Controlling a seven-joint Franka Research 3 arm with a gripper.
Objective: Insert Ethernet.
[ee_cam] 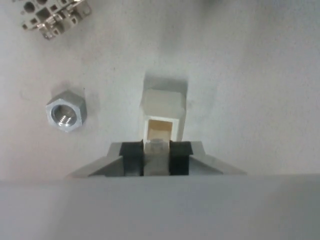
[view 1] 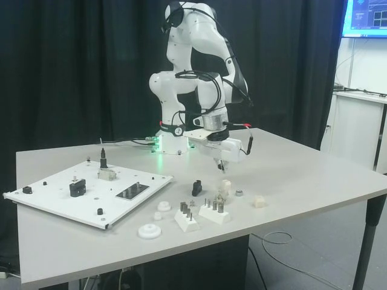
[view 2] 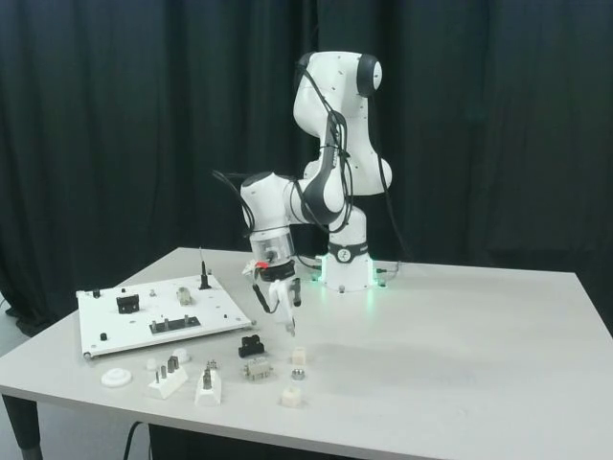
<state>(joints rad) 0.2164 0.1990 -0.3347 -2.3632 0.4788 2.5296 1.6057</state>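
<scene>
Hovering above the grey table (view 1: pixel 314 175), the end effector (ee_cam: pixel 156 150) has its two black-padded fingers (ee_cam: pixel 131 156) pressed against a small white Ethernet plug (ee_cam: pixel 162 117), pinching it between them so that the plug juts out past the fingertips. In the wrist view a metal hex nut (ee_cam: pixel 66 110) lies on the table near the plug, apart from it, and a small perforated metal part (ee_cam: pixel 52 15) lies farther off. From the first room view the white arm (view 1: pixel 196 54) reaches forward and down, the end effector hanging over a cluster of small parts at the table's front: a black connector (view 1: pixel 197 187), two white blocks with upright pins (view 1: pixel 199 214) and a white toothed disc (view 1: pixel 148 230). A white task board (view 1: pixel 91 188) lies flat nearby.
</scene>
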